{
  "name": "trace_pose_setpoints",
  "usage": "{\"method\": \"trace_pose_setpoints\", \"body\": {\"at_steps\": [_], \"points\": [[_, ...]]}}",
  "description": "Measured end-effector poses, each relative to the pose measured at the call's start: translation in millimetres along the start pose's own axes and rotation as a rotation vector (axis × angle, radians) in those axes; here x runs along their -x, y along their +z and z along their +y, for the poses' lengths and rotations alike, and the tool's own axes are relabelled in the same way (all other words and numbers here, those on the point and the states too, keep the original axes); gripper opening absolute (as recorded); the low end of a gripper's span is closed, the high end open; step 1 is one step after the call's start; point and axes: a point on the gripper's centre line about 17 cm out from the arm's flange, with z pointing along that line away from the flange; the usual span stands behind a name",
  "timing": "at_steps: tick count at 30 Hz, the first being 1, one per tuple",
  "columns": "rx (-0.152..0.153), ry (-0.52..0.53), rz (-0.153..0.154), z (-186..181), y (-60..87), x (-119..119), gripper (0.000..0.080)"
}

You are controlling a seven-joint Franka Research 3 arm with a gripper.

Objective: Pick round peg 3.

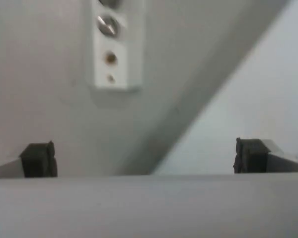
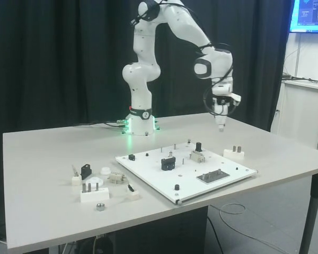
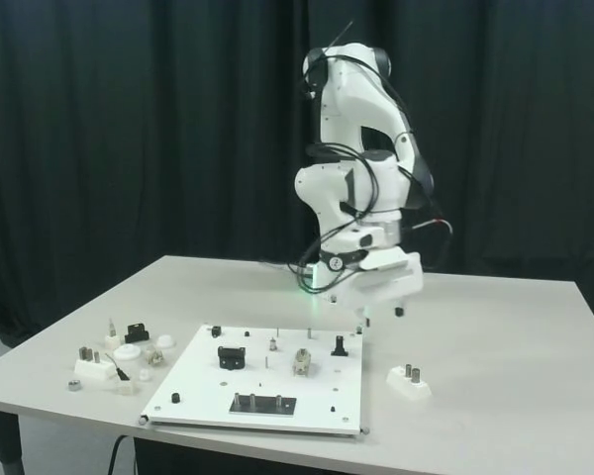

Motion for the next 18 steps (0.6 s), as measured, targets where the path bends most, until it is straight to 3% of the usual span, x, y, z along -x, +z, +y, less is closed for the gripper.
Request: {"method": "trace_pose_setpoints", "body": {"at_steps": [9,18], "points": [[0.003,-0.024,0.004,-17,22.5,-32,0.0800],[0.000,-0.026,-0.015,-15,47.7,-46,0.0800]]}}
